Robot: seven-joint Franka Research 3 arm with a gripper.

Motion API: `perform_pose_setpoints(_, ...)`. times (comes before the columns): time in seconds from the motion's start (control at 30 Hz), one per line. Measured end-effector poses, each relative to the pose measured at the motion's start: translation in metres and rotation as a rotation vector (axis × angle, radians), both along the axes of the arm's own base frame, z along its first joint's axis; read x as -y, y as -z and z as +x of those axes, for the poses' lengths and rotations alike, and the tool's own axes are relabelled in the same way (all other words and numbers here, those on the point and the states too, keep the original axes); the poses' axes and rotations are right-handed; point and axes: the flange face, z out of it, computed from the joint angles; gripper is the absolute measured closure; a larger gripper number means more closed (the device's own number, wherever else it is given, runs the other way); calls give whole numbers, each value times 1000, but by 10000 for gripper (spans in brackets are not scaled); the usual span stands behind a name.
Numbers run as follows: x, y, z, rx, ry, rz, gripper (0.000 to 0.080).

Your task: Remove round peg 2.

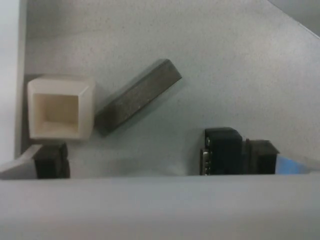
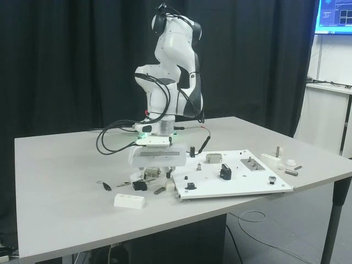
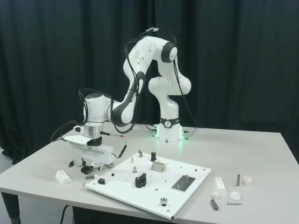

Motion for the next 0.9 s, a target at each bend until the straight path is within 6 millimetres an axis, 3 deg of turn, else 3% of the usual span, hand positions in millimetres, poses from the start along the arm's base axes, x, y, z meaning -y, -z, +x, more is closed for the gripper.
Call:
perform_pose_setpoints(0.03, 0, 0, 0, 0, -2, 0, 22)
perform_pose_setpoints(0.9, 6, -2, 5, 9, -9, -3, 3)
